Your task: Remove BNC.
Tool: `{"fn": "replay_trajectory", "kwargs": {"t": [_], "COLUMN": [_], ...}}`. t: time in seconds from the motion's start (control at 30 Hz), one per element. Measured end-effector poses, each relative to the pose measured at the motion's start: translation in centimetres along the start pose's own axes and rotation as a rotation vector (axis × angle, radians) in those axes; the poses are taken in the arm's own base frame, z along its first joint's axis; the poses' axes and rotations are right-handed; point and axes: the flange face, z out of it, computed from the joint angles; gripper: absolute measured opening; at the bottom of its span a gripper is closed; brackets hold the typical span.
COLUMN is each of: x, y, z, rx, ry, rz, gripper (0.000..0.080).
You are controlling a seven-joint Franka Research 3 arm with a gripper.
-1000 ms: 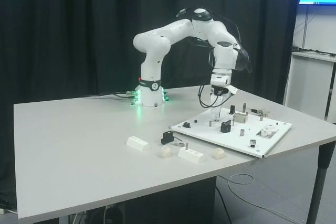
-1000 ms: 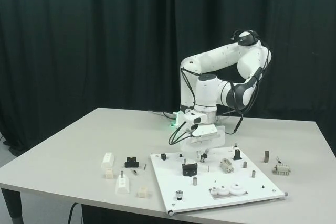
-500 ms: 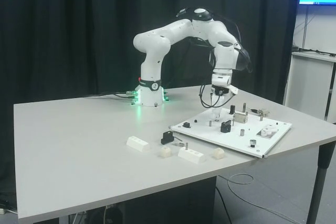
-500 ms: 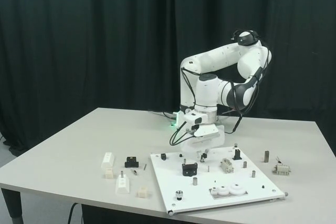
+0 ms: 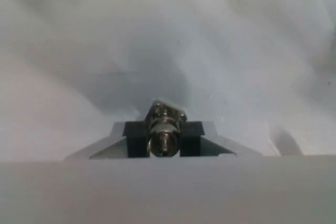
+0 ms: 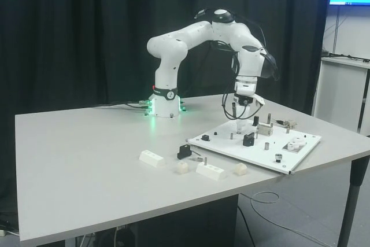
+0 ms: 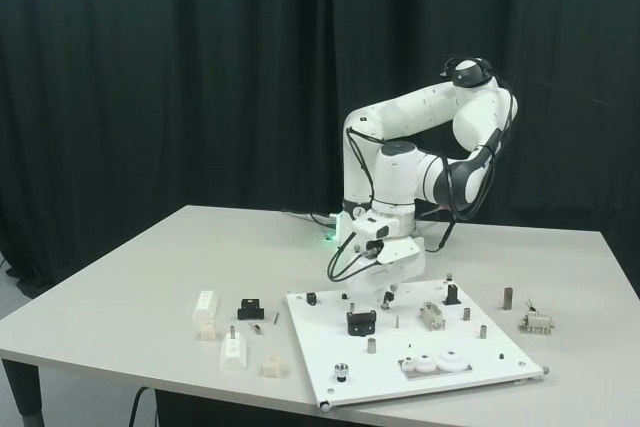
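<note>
Looking down through the wrist view, I see the BNC [image 5: 164, 136] pinched between the two black pads [image 5: 135, 139] of the gripper [image 5: 164, 140], its metal barrel upright and the jaws closed on it from both sides. Below it there is only blurred white surface, and I cannot tell from this view whether the connector touches anything underneath. In the first room view the gripper [image 6: 239, 106] hangs above the white board [image 6: 300, 153], over the board's edge nearest the arm's base, with a visible gap between the fingertips and the board. The second room view shows the gripper [image 7: 386, 295] just above the board [image 7: 320, 367], near a black block [image 7: 361, 322]. Several white blocks [image 6: 151, 158] lie on the grey table [image 6: 81, 154] beside the board.
</note>
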Motion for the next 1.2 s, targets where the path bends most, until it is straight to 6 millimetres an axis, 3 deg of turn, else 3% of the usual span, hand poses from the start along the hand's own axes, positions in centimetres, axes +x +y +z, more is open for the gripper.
{"fn": "replay_trajectory", "kwargs": {"t": [0.6,1.2], "x": [0.15,0.13], "y": [-0.25,-0.36], "z": [-0.12,-0.27], "rx": [-0.015,-0.021], "ry": [-0.011,-0.012], "rz": [-0.158,-0.191], "gripper": [0.0120,0.0119]}}
